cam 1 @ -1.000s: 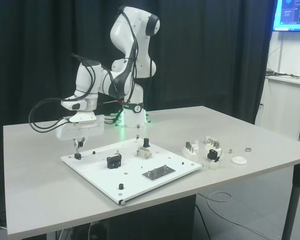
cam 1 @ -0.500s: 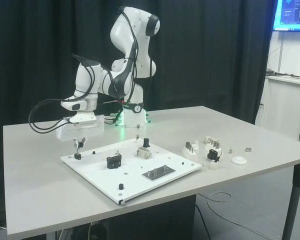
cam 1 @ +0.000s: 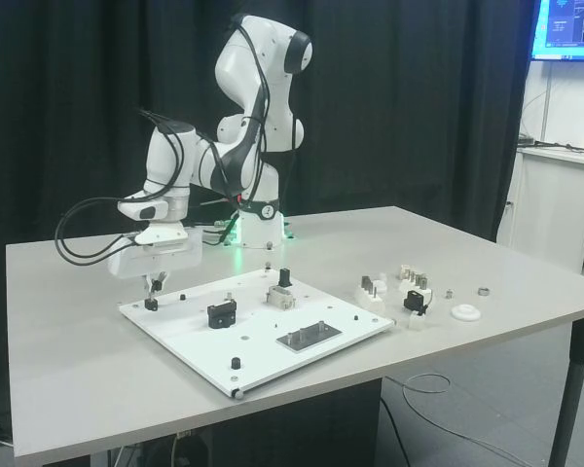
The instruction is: Insert Ethernet.
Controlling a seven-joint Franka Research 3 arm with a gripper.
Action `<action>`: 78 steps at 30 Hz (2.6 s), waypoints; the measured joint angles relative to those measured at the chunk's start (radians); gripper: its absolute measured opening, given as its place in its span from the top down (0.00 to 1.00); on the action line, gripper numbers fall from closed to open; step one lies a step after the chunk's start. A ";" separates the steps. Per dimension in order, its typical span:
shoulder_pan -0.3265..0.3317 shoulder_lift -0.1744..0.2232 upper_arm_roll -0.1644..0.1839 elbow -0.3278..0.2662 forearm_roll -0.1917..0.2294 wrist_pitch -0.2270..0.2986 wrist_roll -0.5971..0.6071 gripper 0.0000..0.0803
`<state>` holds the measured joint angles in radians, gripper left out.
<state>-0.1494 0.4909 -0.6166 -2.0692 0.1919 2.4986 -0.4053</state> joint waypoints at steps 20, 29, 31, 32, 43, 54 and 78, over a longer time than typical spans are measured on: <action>-0.007 0.001 -0.001 0.008 0.004 -0.020 0.000 0.92; -0.008 0.002 -0.001 0.009 0.014 -0.020 0.000 0.92; -0.009 0.002 -0.001 0.009 0.017 -0.020 0.000 0.92; -0.009 0.003 -0.001 0.009 0.018 -0.020 0.000 0.92; -0.011 0.003 -0.001 0.009 0.033 -0.025 0.000 0.92; -0.011 0.003 -0.001 0.009 0.035 -0.026 0.000 0.92; -0.012 0.003 -0.001 0.010 0.040 -0.028 0.000 0.92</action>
<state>-0.1613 0.4938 -0.6176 -2.0596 0.2316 2.4711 -0.4053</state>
